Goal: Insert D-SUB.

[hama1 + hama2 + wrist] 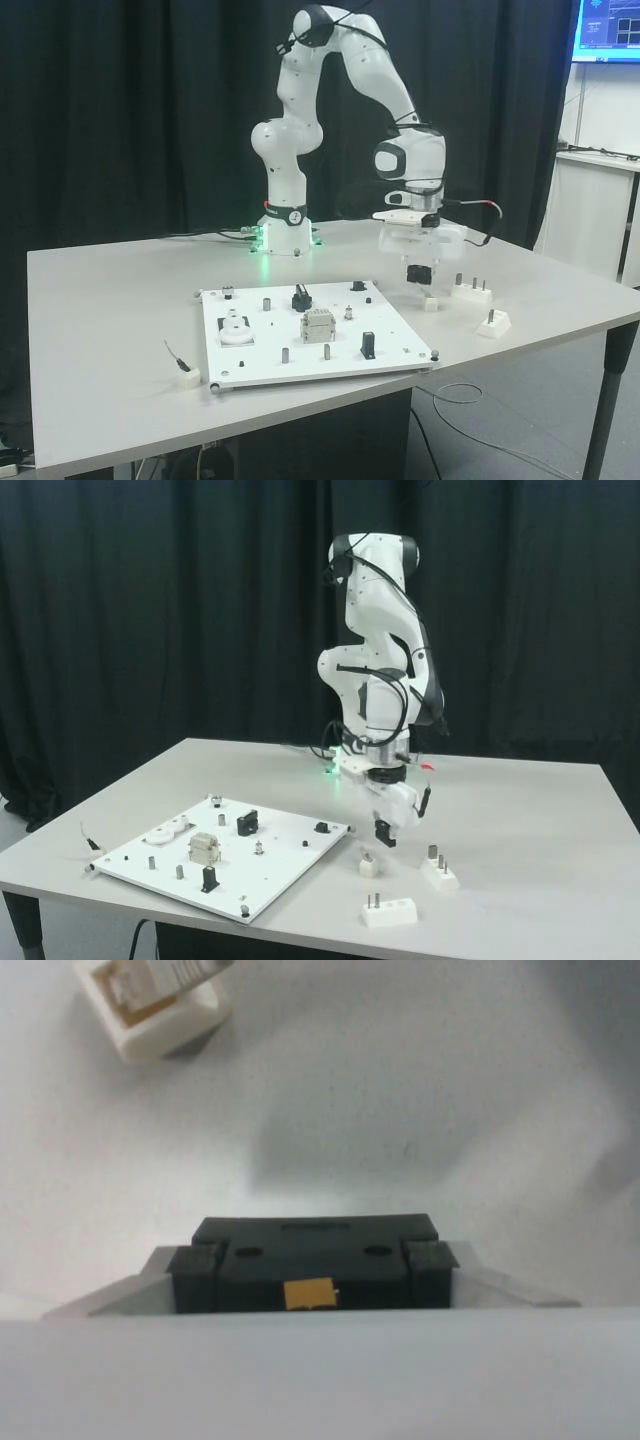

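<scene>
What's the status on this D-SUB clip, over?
Pincer shut on black D-SUB plug, raised off the table. White board is apart from it. Small white holder sits under the pincer.

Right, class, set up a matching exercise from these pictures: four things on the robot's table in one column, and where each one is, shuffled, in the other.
Things:
1. D-SUB connector
2. white board
3. small white holder
4. green light

Places:
A. at the arm's base
B. held in the tool, above the table
C. flat on the table, studded with parts
D. on the table just below the tool

Pairs: 1-B, 2-C, 3-D, 4-A
</scene>
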Tool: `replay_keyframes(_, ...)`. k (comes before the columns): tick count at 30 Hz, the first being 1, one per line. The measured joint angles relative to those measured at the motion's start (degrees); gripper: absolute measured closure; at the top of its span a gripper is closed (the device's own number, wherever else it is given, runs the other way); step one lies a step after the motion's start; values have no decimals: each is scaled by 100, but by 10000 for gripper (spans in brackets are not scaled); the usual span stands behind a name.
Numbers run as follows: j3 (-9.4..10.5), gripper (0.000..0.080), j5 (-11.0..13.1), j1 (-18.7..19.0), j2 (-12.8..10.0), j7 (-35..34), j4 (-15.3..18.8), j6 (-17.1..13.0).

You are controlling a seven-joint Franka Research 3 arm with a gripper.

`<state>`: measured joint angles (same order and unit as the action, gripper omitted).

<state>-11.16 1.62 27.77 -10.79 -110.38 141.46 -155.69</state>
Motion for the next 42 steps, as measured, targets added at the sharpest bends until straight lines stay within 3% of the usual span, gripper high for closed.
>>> replay_keyframes(34, -6, 417, 0, -41, 149, -241, -3, 181)
replay_keyframes(42, -170, 417, -7, -92, 218, -361, -52, 211)
